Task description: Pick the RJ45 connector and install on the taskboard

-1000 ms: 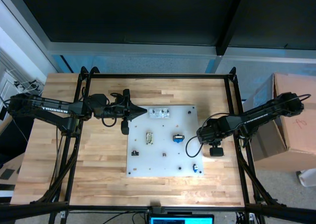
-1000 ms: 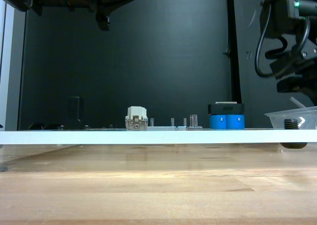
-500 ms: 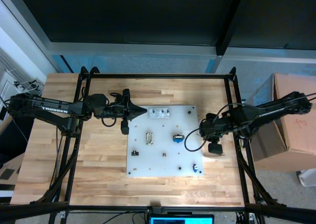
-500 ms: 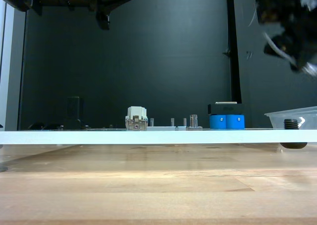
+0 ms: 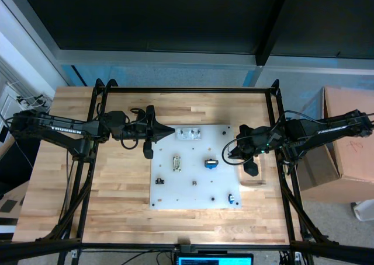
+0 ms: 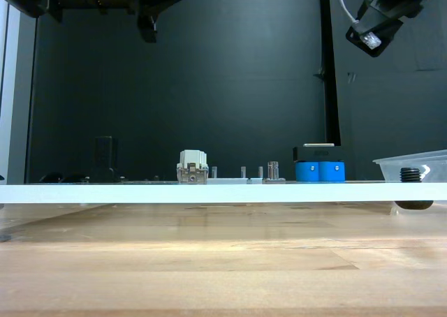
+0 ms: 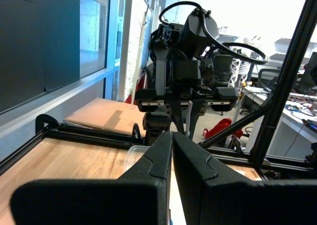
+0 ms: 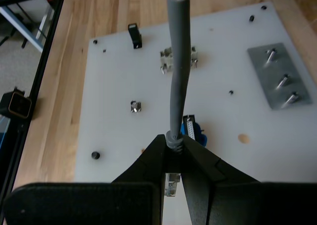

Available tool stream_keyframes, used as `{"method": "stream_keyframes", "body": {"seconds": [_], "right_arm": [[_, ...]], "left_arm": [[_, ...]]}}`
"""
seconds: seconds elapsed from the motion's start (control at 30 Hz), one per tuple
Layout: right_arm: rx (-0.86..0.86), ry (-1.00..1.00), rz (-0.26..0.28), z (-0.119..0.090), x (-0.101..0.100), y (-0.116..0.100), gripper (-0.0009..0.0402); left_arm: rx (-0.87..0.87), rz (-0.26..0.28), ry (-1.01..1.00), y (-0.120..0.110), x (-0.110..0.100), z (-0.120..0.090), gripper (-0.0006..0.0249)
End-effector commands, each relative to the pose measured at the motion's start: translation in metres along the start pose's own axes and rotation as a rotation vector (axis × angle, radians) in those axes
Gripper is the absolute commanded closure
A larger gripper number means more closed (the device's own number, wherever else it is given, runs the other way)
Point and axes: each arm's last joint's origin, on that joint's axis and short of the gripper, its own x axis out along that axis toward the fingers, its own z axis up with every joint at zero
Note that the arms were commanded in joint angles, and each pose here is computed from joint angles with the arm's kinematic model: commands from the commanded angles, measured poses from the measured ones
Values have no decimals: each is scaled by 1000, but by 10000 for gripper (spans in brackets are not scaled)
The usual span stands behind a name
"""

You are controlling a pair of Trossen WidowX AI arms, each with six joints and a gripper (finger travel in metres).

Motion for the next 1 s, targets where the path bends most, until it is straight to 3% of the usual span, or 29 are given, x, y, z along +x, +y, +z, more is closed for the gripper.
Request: {"method": "stream_keyframes", "body": {"seconds": [0.03,0.17,0.23,0.4,0.5,0.67,0.8,0.87,1.0], "right_arm": [[-8,-19,-9,3,1,-3,382],[-28,-41,8,8,6,-6,382],[-36,-42,43,12,12,-10,382],[-45,-16,21,17,30,-24,382],[-52,-22,40,21,38,-28,388],[-98,-79,181,29,42,-28,392],[-129,-107,295,33,40,-30,393],[-131,-110,318,34,40,-36,393],[-133,-108,316,36,44,-47,393]], "left_arm": [[-20,0,8,1,4,-4,226],[-19,-71,-11,-1,18,-8,199],[-14,-69,-1,-1,29,-8,182],[34,-53,13,-1,55,-8,143],[35,-51,21,0,71,-10,127],[38,-122,55,-1,96,-15,113],[56,-211,59,-3,108,-14,111],[79,-233,51,-3,110,-12,112],[100,-222,41,0,113,-9,111]]}}
